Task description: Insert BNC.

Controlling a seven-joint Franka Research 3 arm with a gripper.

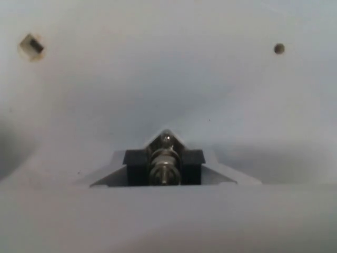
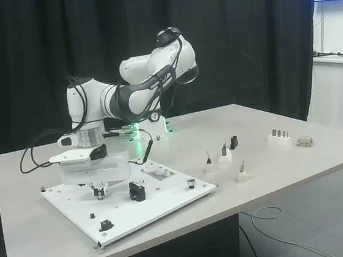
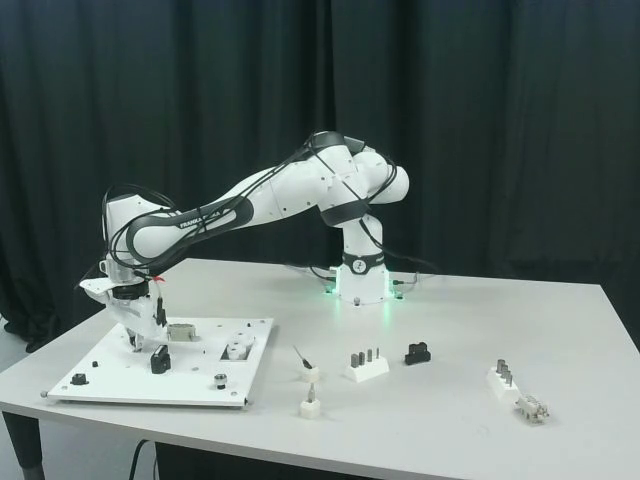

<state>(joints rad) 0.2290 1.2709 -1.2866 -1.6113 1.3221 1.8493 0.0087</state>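
A metal BNC connector (image 1: 164, 161) sits between the black pads (image 1: 136, 166) of my gripper (image 1: 164, 167), which is shut on it. The connector points down at the white board (image 1: 168, 79). In the first room view my gripper (image 2: 98, 189) hangs just over the board's (image 2: 162, 207) left part, close to its surface. In the second room view the gripper (image 3: 137, 338) is low over the board's (image 3: 190, 388) far left area. Whether the connector's tip touches the board stays hidden.
The board carries a black fixture (image 2: 136, 191), a small black knob (image 2: 105, 224), a white part (image 2: 157, 169) and a grey block (image 3: 181, 332). A square slot (image 1: 31, 46) and a small hole (image 1: 279, 48) mark it. White holders (image 2: 224, 153) and a metal part (image 2: 304, 142) stand on the table to the right.
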